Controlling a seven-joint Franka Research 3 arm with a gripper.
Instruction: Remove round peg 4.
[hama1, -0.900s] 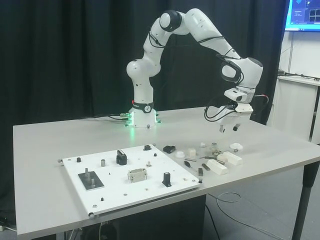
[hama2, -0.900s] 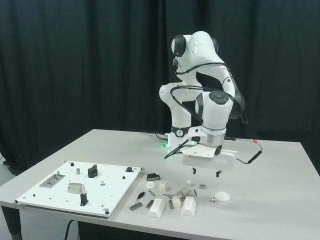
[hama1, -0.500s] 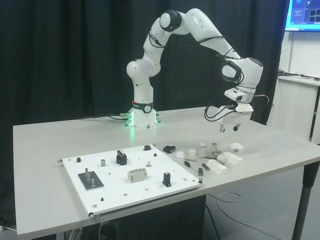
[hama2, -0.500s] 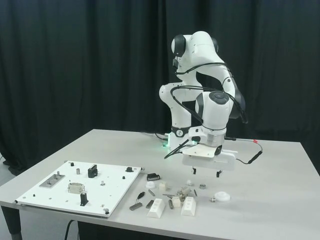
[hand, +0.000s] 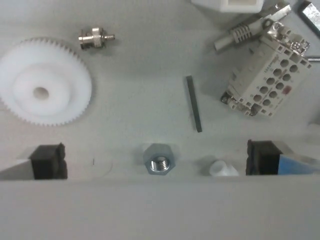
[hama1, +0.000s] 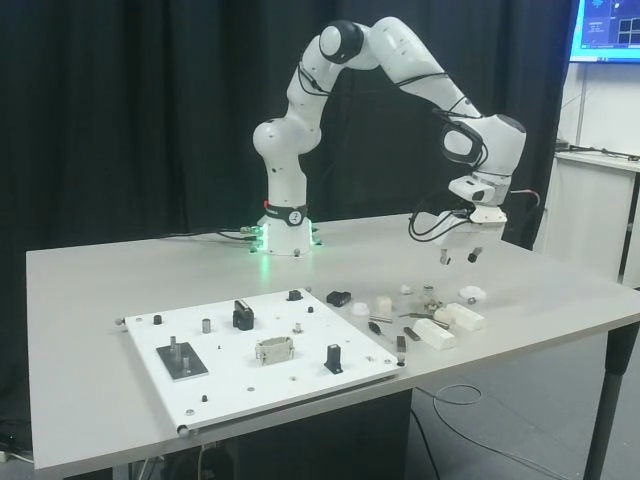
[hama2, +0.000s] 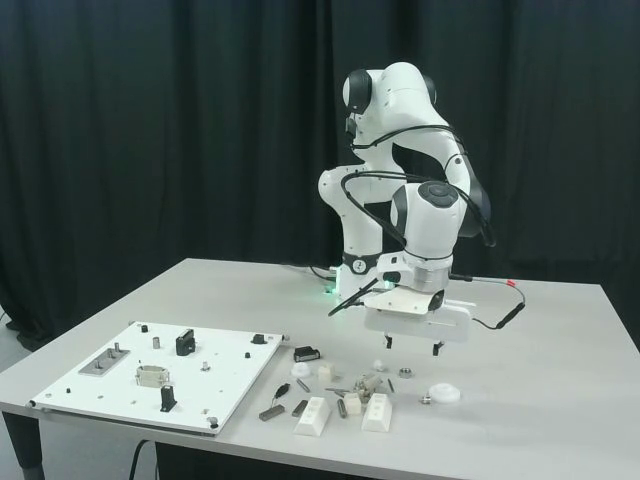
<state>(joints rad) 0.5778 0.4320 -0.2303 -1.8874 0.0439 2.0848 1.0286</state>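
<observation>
Gripper (hama2: 411, 346) of the white arm hangs above the loose parts on the grey table (hama1: 90, 290), fingers spread wide with nothing between them. Below it lie a white toothed plastic gear (hand: 44, 82), a metal hex nut (hand: 158, 164) and a grey multi-pin connector block (hand: 265, 76). The small grey round peg (hama1: 205, 324) stands upright on the white square board (hama1: 225, 378), well apart at about nine o'clock from the gripper in the first room view.
</observation>
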